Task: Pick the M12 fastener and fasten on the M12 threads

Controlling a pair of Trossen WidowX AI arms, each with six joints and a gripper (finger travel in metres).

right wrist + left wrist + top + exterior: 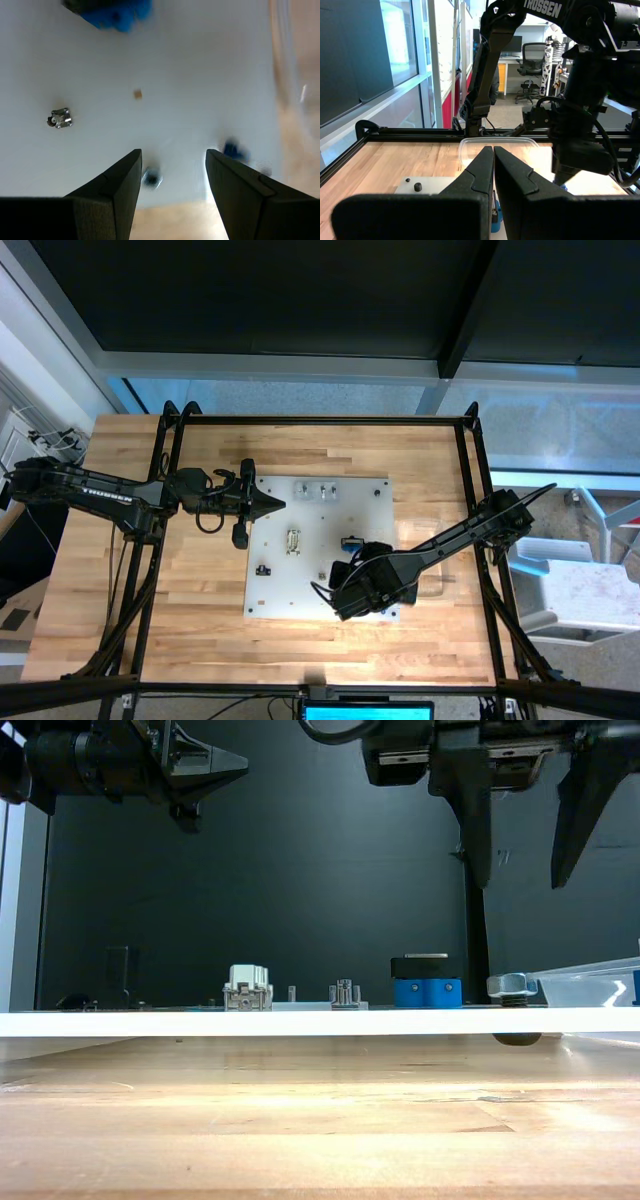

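- The right tool (520, 880) hung well above the white board (290, 590). Its two fingers were spread wide and held nothing.
- Below it, clear of both fingers, the small silver nut (512, 985) sat on top of its stud (515, 1002). A few dark ribs showed beneath the nut.
- In the right wrist view the nut (151, 177) was blurred. It lay in the gap between the spread fingers, on the board close to the edge facing the bench's near side, and outside the clear tray (590, 985).
- From above, the right tool's body covered both nut and stud.
- The clear tray lay beside the board, toward the bench's right edge.
- A blue block (427, 992) stood on the board, farther from the bench's near edge than the stud.
- The left tool (280, 504) hovered over the board's side nearest the bench's left edge, raised off it. Its fingers were pressed together on nothing, well apart from the nut.
- The wooden bench (200, 620) carried the board.
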